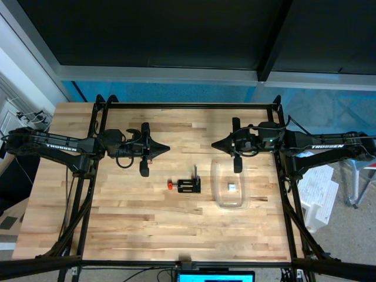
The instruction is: Pick the usb-c connector and install on the hub
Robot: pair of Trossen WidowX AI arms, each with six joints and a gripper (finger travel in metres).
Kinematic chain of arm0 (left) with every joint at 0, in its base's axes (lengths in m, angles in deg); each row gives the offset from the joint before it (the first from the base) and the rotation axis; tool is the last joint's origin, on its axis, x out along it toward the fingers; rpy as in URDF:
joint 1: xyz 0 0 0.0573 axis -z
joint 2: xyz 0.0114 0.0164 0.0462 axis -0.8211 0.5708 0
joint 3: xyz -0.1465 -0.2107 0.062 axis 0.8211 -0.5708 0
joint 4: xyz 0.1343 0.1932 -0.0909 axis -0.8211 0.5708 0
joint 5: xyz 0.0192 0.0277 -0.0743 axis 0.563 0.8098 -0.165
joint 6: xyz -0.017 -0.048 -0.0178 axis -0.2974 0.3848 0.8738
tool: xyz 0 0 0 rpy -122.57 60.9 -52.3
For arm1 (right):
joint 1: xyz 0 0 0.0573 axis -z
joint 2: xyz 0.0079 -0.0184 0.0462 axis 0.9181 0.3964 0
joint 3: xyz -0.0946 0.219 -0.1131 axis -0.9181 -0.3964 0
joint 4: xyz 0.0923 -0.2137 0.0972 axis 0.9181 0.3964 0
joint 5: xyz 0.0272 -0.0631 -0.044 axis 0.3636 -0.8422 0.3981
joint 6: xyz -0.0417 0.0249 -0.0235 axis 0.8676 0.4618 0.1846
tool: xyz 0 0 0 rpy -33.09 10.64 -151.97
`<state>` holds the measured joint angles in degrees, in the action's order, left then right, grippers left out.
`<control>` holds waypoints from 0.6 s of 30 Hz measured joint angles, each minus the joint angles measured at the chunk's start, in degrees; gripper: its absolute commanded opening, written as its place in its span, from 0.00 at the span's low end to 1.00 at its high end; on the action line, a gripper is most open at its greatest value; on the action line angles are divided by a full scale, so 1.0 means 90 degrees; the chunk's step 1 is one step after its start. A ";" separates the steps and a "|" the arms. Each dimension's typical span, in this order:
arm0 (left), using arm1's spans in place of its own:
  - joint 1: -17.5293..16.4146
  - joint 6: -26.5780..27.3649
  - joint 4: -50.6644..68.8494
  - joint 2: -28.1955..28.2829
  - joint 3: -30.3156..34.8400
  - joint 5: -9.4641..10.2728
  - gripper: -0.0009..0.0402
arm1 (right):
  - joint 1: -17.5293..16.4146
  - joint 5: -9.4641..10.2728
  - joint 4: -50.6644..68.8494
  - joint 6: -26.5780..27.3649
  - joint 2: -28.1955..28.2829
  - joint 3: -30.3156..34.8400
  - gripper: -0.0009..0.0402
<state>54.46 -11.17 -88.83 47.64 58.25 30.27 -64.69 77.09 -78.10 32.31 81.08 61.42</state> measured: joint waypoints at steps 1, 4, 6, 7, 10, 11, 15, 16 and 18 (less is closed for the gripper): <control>0.0000 -0.0002 0.0000 0.0000 0.0002 0.0000 0.02 | 0.0005 0.0002 -0.0146 0.0000 -0.0056 -0.0102 0.02; 0.0000 0.0000 0.0000 -0.0002 0.0000 0.0000 0.02 | 0.0007 0.0073 -0.0714 -0.0034 -0.0206 -0.0427 0.02; 0.0000 -0.0002 0.0000 0.0000 0.0000 0.0000 0.02 | 0.0010 0.0117 -0.1042 -0.0100 -0.0257 -0.0631 0.02; 0.0000 0.0000 0.0000 -0.0002 0.0000 0.0000 0.02 | 0.0007 0.0124 -0.1173 -0.0131 -0.0270 -0.0719 0.02; 0.0000 0.0000 0.0000 0.0000 0.0000 0.0000 0.02 | 0.0007 0.0163 -0.1338 -0.0194 -0.0321 -0.0911 0.02; 0.0000 0.0000 0.0000 0.0000 0.0000 0.0000 0.02 | 0.0007 0.0170 -0.1372 -0.0197 -0.0342 -0.0957 0.02; 0.0000 0.0000 0.0000 -0.0002 0.0002 0.0000 0.02 | 0.0007 0.0175 -0.1409 -0.0219 -0.0406 -0.1061 0.02; 0.0000 0.0000 -0.0002 0.0000 0.0000 0.0000 0.02 | 0.0007 0.0185 -0.1413 -0.0221 -0.0406 -0.1066 0.02; 0.0000 0.0000 0.0000 0.0000 0.0000 0.0000 0.02 | 0.0007 0.0272 -0.1423 -0.0240 -0.0406 -0.1069 0.02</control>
